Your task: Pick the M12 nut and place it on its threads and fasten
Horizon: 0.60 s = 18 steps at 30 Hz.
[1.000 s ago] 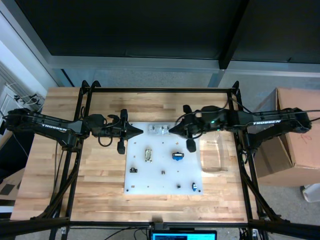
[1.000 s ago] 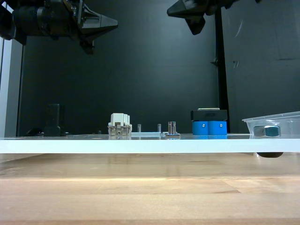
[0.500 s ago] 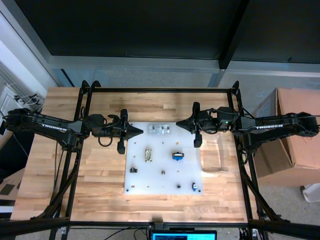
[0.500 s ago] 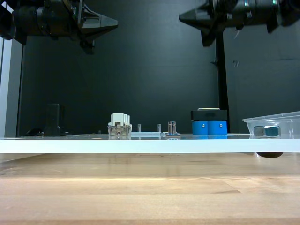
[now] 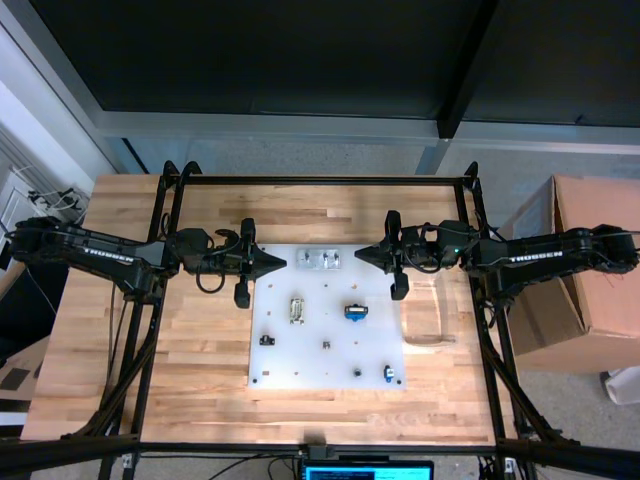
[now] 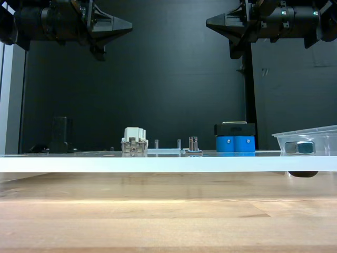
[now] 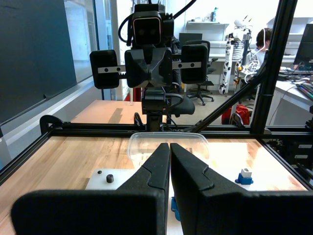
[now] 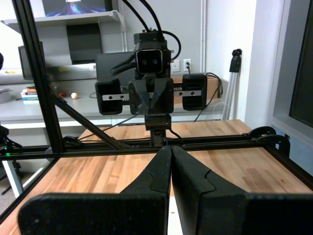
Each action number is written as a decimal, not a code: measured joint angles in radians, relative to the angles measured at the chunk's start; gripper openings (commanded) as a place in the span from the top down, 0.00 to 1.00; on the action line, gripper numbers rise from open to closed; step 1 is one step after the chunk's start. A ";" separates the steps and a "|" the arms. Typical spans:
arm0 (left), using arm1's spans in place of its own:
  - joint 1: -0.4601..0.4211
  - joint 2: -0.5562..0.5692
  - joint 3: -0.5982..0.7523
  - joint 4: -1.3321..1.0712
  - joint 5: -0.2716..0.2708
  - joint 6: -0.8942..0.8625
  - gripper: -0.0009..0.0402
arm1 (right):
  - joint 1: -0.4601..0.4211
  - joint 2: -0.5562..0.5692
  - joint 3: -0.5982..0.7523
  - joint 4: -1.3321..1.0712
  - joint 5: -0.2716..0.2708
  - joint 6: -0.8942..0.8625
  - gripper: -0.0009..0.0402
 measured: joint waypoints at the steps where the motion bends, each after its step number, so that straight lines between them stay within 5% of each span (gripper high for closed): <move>1: 0.000 0.000 0.000 0.000 0.000 0.000 0.98 | 0.000 0.000 -0.001 0.000 0.000 0.000 0.98; 18: 0.000 0.000 0.000 0.000 0.000 0.000 0.98 | 0.001 0.001 -0.002 -0.002 -0.022 0.001 0.98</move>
